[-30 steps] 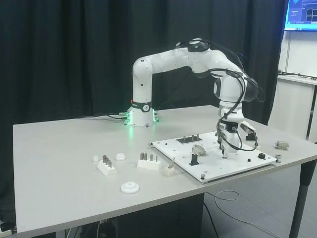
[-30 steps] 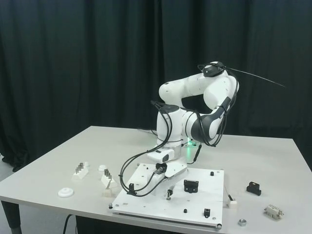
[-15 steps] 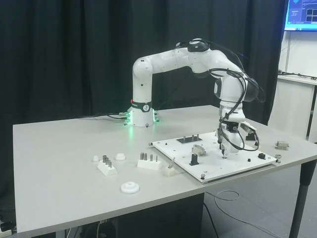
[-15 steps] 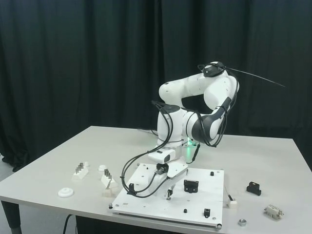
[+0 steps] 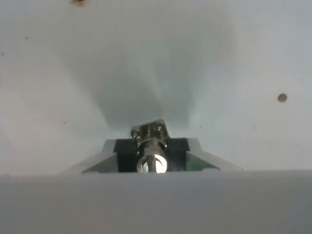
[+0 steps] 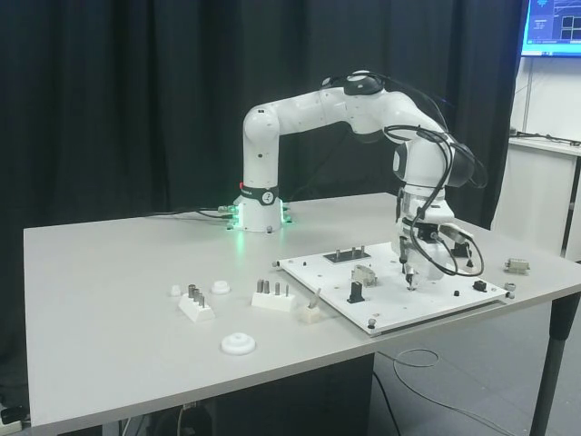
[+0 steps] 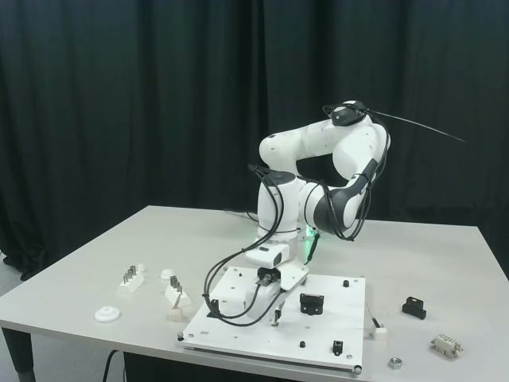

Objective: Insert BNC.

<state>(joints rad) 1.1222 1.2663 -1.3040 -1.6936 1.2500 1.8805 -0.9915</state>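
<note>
A metal BNC connector (image 5: 151, 152) stands upright on the white board (image 5: 73, 97).

The robot arm (image 6: 363, 104) is white, with black cables (image 6: 442, 173) looped along its forearm and a green glow at its base (image 6: 258, 207). It stands on a grey table (image 6: 109, 272). The assembly board (image 6: 395, 295) is white, dotted with small dark holes, and carries a black bracket (image 6: 356, 291) and a black flat plate (image 6: 344, 257). The peg holders (image 6: 196, 304) and the round gear (image 6: 238, 343) on the table are white, their pegs grey. A black connector block (image 7: 412, 307) lies apart on the grey surface. The curtain (image 7: 159, 95) behind is black. In the wrist view, the BNC connector (image 5: 151, 148) is shiny grey metal in a black surround against the white board.
</note>
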